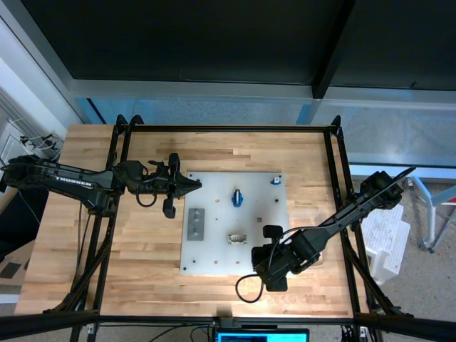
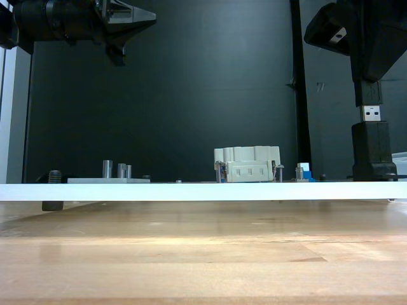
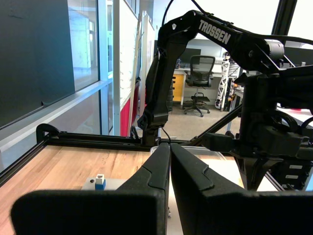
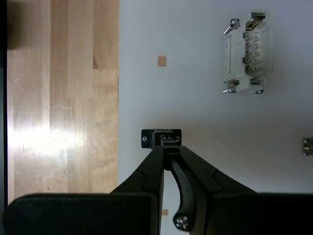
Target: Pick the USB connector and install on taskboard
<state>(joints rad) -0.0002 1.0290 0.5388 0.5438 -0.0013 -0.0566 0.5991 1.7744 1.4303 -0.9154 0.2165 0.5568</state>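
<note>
Your right gripper (image 4: 165, 148) clamps the USB connector (image 2: 372, 113) upright, its metal tip meeting the black socket (image 2: 372, 152) at the taskboard's (image 1: 214, 249) near right corner. Your left gripper (image 1: 194, 184), fingers pressed together, hovers over the board's far left edge.

Pale, strip-grained wooden tabletop (image 1: 85, 235); white taskboard (image 1: 214, 253) carrying a grey block (image 1: 195, 223), blue part (image 1: 237, 197) and beige multi-pin connector (image 1: 237, 239). Black left end effector (image 1: 196, 184) above the board's far-left corner; black right end effector (image 4: 166, 146) over its near-right, gripping the black-and-silver USB connector (image 2: 372, 113).
</note>
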